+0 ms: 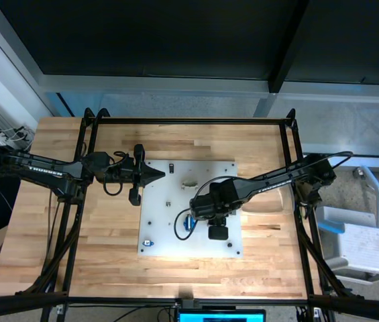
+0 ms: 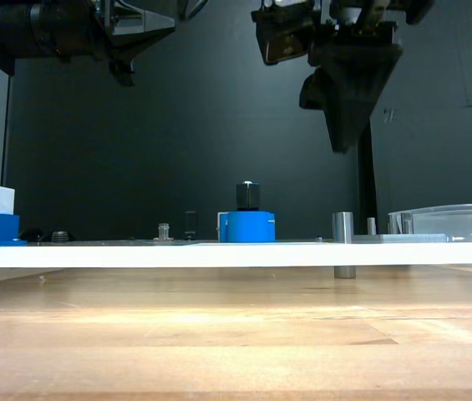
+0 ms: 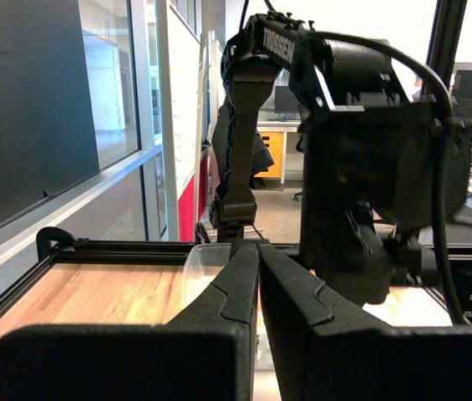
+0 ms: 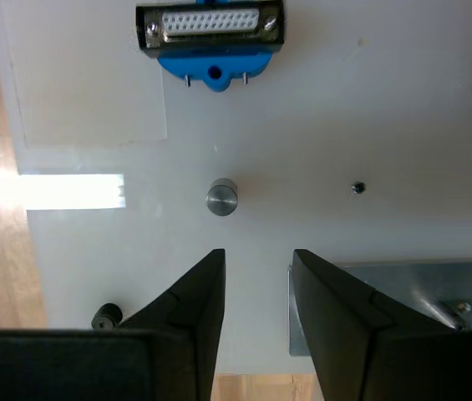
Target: Pick the 16mm cylinder and place it in the container
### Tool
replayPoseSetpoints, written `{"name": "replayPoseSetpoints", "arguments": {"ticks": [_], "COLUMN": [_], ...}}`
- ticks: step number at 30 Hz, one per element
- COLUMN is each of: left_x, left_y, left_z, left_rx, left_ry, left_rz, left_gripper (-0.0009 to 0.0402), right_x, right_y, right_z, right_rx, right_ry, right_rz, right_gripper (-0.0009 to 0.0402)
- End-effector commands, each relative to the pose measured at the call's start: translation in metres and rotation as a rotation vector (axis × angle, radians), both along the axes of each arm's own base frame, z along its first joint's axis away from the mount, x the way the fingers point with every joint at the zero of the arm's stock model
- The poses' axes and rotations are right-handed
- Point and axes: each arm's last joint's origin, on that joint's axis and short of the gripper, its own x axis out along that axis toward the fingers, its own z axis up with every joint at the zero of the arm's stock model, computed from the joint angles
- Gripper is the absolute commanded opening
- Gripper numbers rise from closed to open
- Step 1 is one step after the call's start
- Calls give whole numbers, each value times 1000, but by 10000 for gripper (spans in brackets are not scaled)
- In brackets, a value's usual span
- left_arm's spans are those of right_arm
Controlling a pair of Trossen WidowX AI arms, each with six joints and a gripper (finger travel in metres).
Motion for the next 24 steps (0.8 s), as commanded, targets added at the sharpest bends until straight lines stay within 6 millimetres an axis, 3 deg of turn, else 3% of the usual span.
{"name": "replayPoseSetpoints", "arguments": {"ticks": [1, 12, 24], "left_x": [0, 0, 0], "left_y": [0, 0, 0], "left_z": [0, 0, 0], "left_rx": [0, 0, 0], "left_ry": [0, 0, 0], "left_rz": [0, 0, 0], "left_gripper": [0, 0, 0], "right_x": [3, 7, 17], "right_y": [4, 10, 15], "right_z": [-7, -14, -34], "right_rx": [-5, -35, -42], "right_ry": [12, -1, 16], "right_rz": [10, 19, 25], "right_gripper": [137, 199, 204]}}
